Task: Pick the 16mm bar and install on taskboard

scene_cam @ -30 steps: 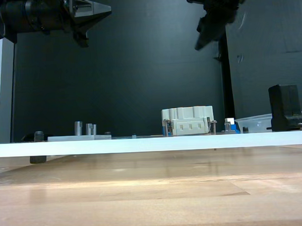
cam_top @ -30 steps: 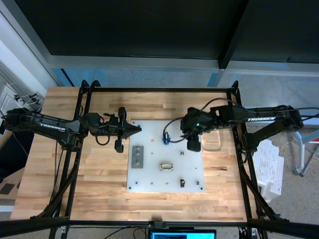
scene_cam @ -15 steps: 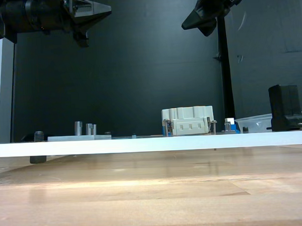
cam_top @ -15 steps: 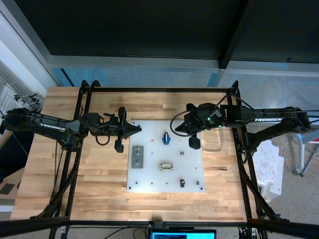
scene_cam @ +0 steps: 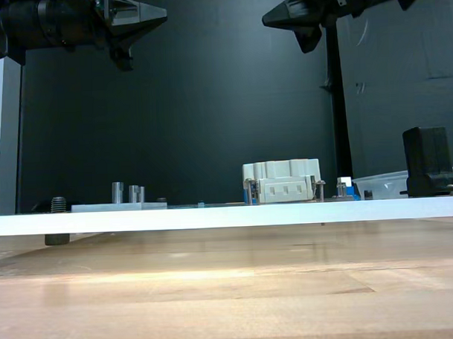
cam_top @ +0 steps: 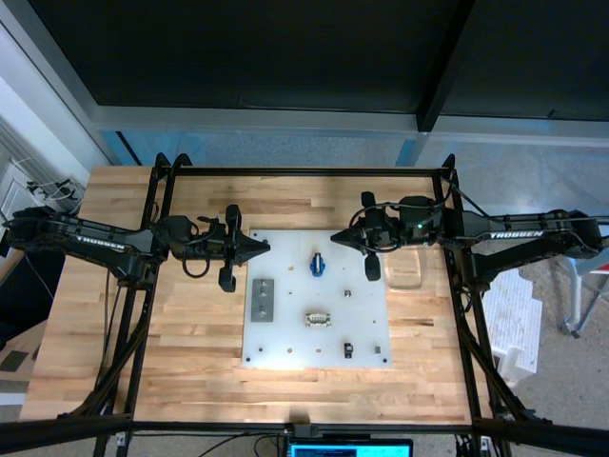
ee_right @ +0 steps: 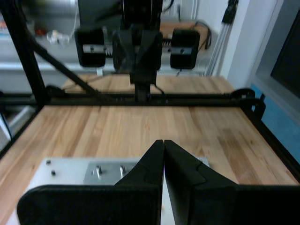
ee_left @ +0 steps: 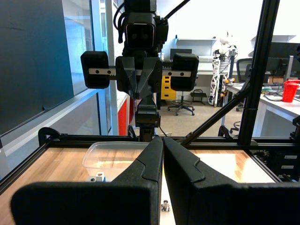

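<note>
The white taskboard lies mid-table, and its edge shows in the low view. A tiny grey stub, which looks like the 16mm bar, stands on the board's right half, apart from both grippers; it also shows in the low view. My left gripper hangs level above the board's far left corner, shut and holding nothing. My right gripper hangs level above the board's far edge, shut and holding nothing. Both ride high over the board.
A grey two-hole block with short pegs, a blue piece, a white connector and a small black component sit on the board. A clear plastic tub rests just off its right edge. A black frame rings the table.
My right gripper has swung up from pointing down over the board's right part to level, and drawn back toward the far right. The left arm has not moved.
</note>
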You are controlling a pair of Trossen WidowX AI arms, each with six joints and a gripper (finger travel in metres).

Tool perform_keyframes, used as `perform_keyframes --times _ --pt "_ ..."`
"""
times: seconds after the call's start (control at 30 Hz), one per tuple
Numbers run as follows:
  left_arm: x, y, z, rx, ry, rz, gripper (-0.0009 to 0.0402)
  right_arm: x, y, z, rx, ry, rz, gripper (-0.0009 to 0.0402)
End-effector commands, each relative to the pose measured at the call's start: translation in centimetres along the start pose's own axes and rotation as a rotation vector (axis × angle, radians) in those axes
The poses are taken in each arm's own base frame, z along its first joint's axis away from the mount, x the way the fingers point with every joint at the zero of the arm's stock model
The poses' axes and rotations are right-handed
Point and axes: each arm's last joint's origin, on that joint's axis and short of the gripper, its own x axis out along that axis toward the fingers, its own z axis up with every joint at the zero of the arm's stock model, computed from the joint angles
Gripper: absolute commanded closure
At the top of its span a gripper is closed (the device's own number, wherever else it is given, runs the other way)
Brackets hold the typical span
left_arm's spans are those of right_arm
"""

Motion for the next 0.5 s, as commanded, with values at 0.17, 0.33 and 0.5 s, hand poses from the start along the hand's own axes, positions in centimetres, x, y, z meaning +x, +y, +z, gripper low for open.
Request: perform_keyframes --times 0.17,0.33,0.5 --pt "0.0 0.0 0.0 0.000 0.000 0.000 0.0393 -0.1 0.1 -1.0 0.023 -0.147 0.026 0.0393" --pt "0.0 0.0 0.0 0.000 0.000 0.000 0.0393 0.0 0.1 -1.7 0.024 -0.199 0.026 0.0393" --pt "0.0 0.0 0.0 0.000 0.000 0.000 0.0393 -0.2 0.0 -2.4 0.033 -0.216 0.016 0.0393"
